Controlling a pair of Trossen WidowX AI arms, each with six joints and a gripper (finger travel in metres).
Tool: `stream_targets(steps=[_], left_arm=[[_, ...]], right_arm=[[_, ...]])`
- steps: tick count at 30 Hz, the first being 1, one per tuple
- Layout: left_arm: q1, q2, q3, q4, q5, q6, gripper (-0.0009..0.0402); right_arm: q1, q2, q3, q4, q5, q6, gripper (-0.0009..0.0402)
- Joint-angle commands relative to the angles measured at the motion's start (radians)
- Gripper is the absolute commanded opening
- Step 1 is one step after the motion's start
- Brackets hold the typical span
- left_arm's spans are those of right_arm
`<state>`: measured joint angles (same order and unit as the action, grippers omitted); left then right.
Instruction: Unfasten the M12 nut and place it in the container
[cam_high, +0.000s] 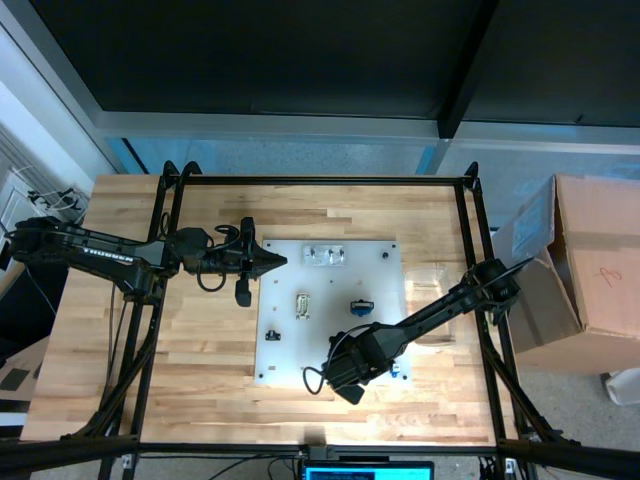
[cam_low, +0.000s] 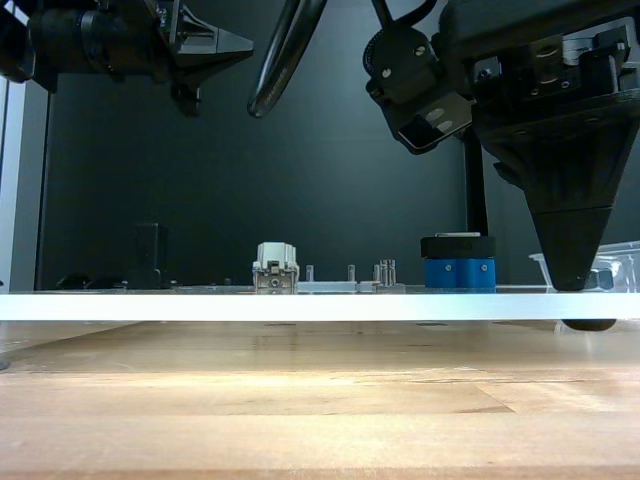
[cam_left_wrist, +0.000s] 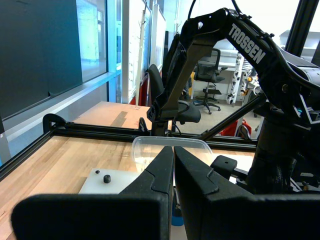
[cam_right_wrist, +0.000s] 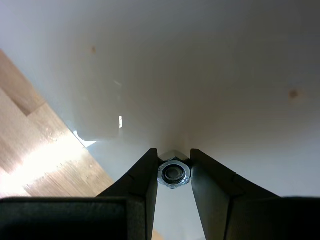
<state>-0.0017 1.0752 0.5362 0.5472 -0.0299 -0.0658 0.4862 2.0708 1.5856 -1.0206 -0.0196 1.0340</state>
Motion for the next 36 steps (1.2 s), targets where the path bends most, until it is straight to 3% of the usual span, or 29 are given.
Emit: stream_targets(steps=[1,28,36], left_arm=[[0.000,0.000,0.000,0.000,0.000,0.000,0.0000],[0.000,0.000,0.000,0.000,0.000,0.000,0.0000],[0.000,0.000,0.000,0.000,0.000,0.000,0.0000]], right_arm=[[0.001,0.000,0.000,-0.001,-0.008,-0.085,0.0021],[0.001,-0.001,0.000,-0.014,-0.007,-1.322,0.0016],[0.001,-0.001,0.000,-0.013,-0.007,-1.414,0.0016]])
